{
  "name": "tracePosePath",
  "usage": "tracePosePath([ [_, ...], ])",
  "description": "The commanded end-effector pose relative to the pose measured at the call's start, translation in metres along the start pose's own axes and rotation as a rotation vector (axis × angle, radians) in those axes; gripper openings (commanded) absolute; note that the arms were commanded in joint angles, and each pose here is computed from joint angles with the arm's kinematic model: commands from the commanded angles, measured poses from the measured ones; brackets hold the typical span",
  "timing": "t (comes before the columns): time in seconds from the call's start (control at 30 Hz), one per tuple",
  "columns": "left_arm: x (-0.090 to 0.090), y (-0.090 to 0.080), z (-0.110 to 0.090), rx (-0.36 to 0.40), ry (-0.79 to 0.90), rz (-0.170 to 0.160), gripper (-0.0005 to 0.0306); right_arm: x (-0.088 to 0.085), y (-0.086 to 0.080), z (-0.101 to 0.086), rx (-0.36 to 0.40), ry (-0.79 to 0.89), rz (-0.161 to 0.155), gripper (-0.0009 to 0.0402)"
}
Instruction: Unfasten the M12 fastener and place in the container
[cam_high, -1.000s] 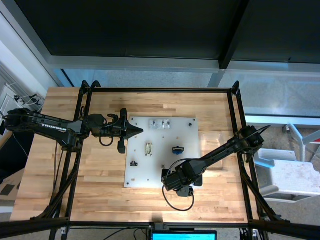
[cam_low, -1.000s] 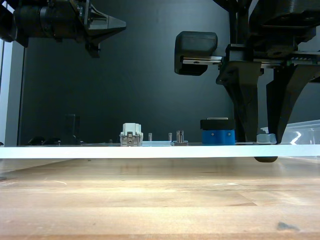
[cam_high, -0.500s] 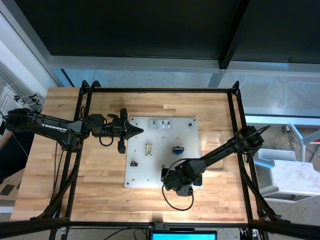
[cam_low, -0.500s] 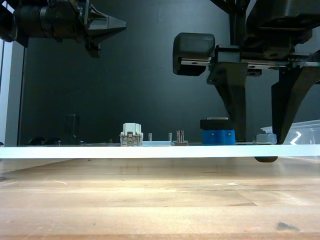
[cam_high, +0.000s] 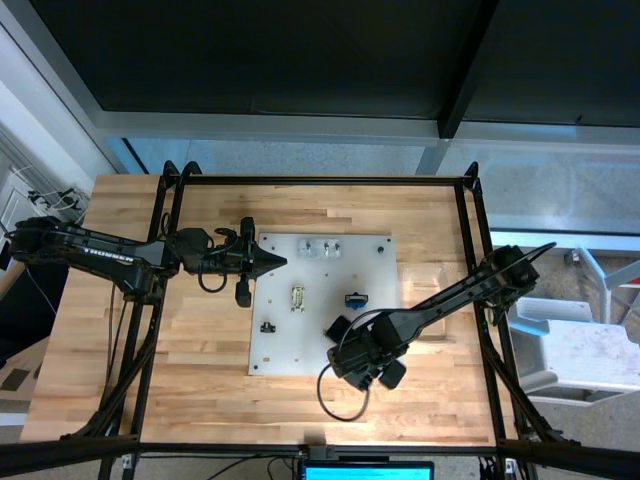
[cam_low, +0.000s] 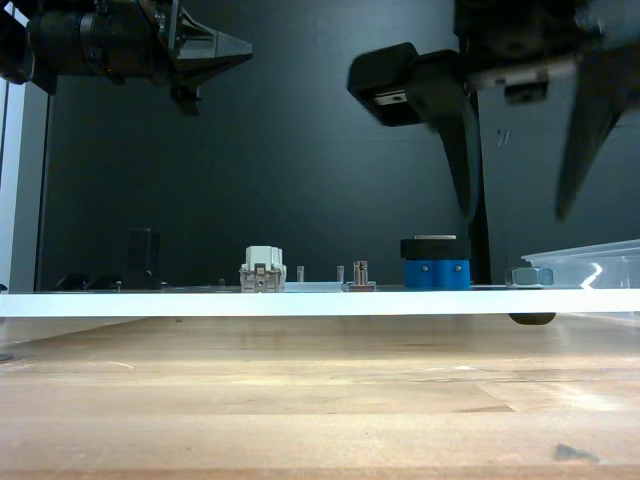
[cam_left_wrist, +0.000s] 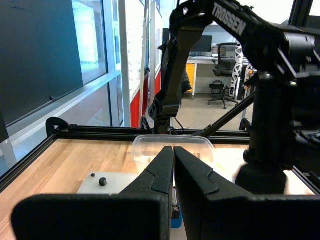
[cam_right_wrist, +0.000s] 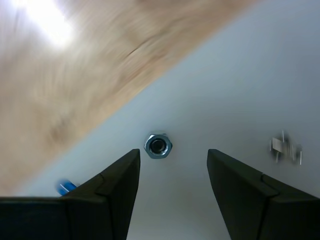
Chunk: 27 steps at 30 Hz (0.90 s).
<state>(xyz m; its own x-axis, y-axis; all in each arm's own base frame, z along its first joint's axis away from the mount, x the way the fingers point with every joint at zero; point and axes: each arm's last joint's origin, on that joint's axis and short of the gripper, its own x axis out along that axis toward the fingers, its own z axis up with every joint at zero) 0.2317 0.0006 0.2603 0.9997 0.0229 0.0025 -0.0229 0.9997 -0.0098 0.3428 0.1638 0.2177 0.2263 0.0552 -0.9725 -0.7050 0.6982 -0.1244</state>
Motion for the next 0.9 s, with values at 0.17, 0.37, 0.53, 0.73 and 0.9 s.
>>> tracePosePath([
  [0.17, 0.0, 0.0, 0.0, 0.0, 0.0, 0.0, 0.0, -0.011, 0.004, -0.003, 0.481, -0.015, 0.105, 0.0104],
  [0.37, 0.0, 0.0, 0.0, 0.0, 0.0, 0.0, 0.0, -0.009, 0.004, -0.002, 0.699, -0.003, 0.108, -0.0006],
  [0.53, 0.0, 0.0, 0.0, 0.0, 0.0, 0.0, 0.0, -0.001, 0.005, -0.002, 0.831, 0.028, 0.102, -0.0003],
  [0.73, 0.0, 0.0, 0.0, 0.0, 0.0, 0.0, 0.0, 0.012, 0.007, -0.002, 0.885, 0.061, 0.07, 0.0],
  [0.9, 0.0, 0.0, 0.0, 0.0, 0.0, 0.0, 0.0, 0.019, 0.01, 0.0, 0.884, 0.063, 0.081, 0.0],
])
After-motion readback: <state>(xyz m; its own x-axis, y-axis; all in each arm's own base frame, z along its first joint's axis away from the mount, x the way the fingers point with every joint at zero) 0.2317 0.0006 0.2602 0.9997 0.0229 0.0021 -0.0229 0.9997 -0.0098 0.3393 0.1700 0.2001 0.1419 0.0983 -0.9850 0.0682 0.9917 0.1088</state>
